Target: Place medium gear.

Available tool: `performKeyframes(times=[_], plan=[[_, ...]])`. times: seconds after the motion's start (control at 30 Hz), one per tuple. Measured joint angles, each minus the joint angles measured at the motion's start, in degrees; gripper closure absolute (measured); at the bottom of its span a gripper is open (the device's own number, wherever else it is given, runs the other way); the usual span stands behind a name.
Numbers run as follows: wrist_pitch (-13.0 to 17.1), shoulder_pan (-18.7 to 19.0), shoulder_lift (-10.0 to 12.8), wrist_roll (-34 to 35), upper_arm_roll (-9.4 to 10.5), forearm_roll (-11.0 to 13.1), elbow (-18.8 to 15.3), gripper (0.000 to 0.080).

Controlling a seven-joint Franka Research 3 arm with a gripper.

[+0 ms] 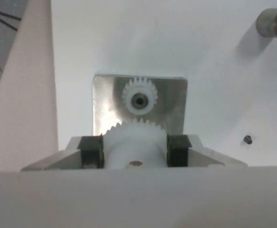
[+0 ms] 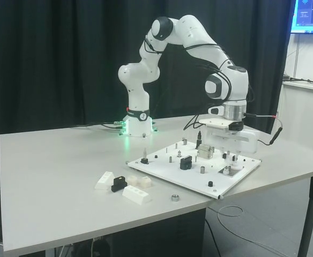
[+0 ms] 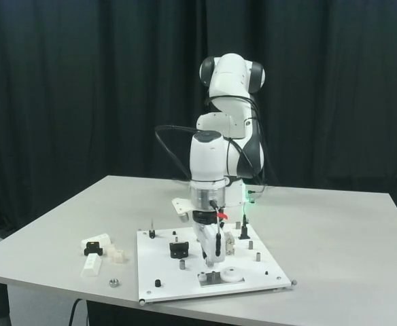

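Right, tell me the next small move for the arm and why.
Probably a short, slow descent to seat the medium gear on the metal plate. The wrist view shows the pincer shut on that gear, its teeth right beside the small gear already sitting on the plate. Whether the bore has met a peg is hidden, so ease down before releasing.

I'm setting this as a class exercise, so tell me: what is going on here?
A white robot arm holds a white gear between its gripper's black pads, just above a metal plate on the white board. A smaller gear already sits on that plate. The held gear hangs beside it, not yet seated.
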Motion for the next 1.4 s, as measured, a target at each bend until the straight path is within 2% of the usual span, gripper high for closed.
performKeyframes(times=[0.3, 1.4], plan=[[-0.82, 0.0, -0.43, -0.01, -0.24, -0.01, 0.0, 0.0519], [-0.96, 0.2, -0.56, -0.09, -0.27, -0.33, 0.95, 0.0519]])
